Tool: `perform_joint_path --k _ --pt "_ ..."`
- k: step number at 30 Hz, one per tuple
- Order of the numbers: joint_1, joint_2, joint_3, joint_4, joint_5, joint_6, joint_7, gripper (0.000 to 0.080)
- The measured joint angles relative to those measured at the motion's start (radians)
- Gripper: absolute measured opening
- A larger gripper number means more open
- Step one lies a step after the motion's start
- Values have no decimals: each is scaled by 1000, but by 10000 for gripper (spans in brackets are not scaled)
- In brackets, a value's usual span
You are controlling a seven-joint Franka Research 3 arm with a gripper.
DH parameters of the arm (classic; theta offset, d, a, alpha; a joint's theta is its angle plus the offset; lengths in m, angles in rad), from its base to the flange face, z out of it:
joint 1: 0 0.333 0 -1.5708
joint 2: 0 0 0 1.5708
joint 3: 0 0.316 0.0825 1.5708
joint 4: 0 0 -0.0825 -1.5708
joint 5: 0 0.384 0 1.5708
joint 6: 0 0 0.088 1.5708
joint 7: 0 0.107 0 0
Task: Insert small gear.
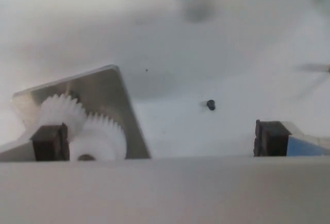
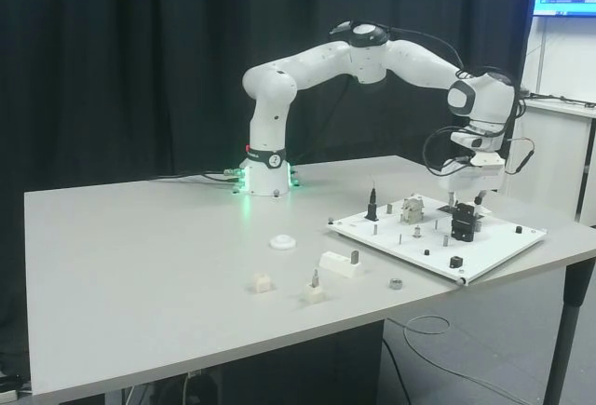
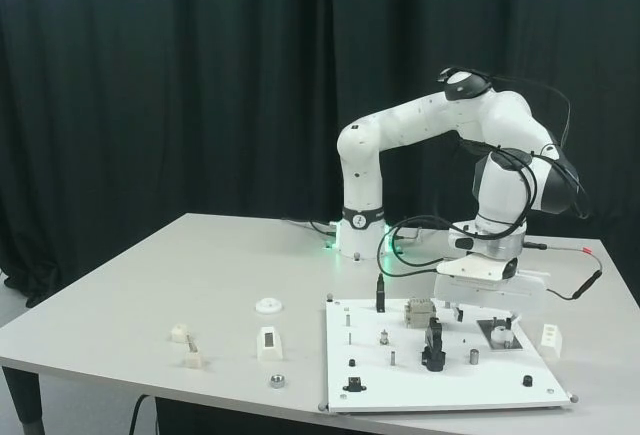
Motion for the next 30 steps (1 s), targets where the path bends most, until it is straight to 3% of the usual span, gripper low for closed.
perform_joint_path --k 30 --pt "9 5 14 -3 -6 17 0 800"
